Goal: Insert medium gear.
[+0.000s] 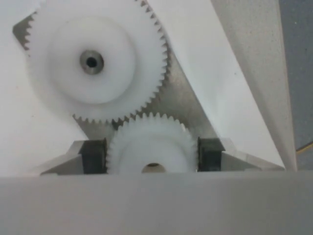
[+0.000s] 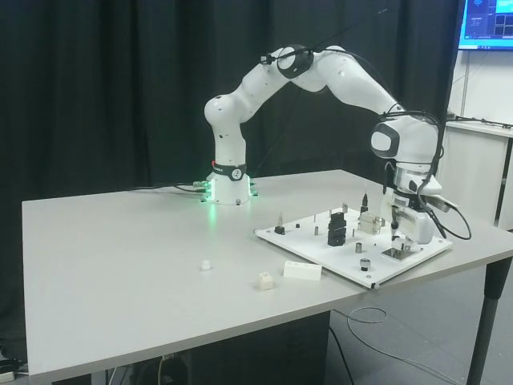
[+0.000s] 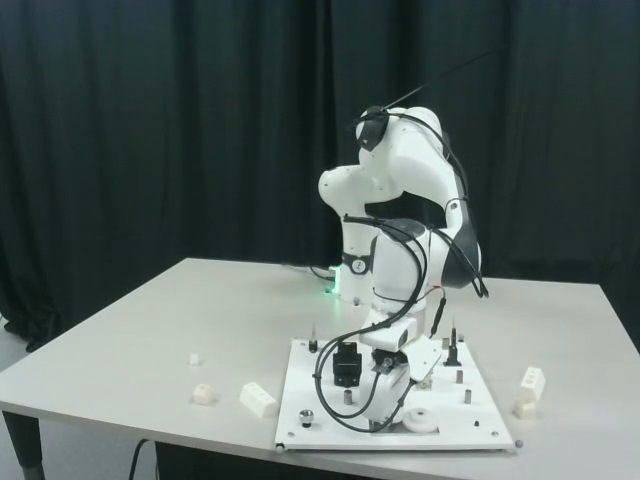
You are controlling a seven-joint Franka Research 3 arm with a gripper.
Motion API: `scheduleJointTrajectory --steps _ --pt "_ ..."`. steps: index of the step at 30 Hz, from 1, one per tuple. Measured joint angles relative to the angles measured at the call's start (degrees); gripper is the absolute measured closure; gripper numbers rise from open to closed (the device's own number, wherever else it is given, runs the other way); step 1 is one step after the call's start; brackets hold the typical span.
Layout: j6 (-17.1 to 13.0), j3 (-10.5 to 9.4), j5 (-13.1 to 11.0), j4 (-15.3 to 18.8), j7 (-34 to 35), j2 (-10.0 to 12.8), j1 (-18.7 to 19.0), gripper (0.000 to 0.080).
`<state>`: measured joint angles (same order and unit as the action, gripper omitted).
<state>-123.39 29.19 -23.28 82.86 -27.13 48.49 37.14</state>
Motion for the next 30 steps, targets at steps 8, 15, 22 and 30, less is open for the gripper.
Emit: scheduleJointTrajectory --steps 8,15,22,30 --pt "0.20 0.00 0.00 0.03 -1.25 -0.09 -0.01 0.0407" --pt "0.41 0.00 0.08 0.05 -4.23 -0.11 -0.03 0.0407" --pt "1.39 0.11 0.17 0.09 -5.05 -0.19 -0.16 0.0222" --pt "2.65 0.11 -0.01 0.09 -4.60 -1.45 -0.59 0.0065"
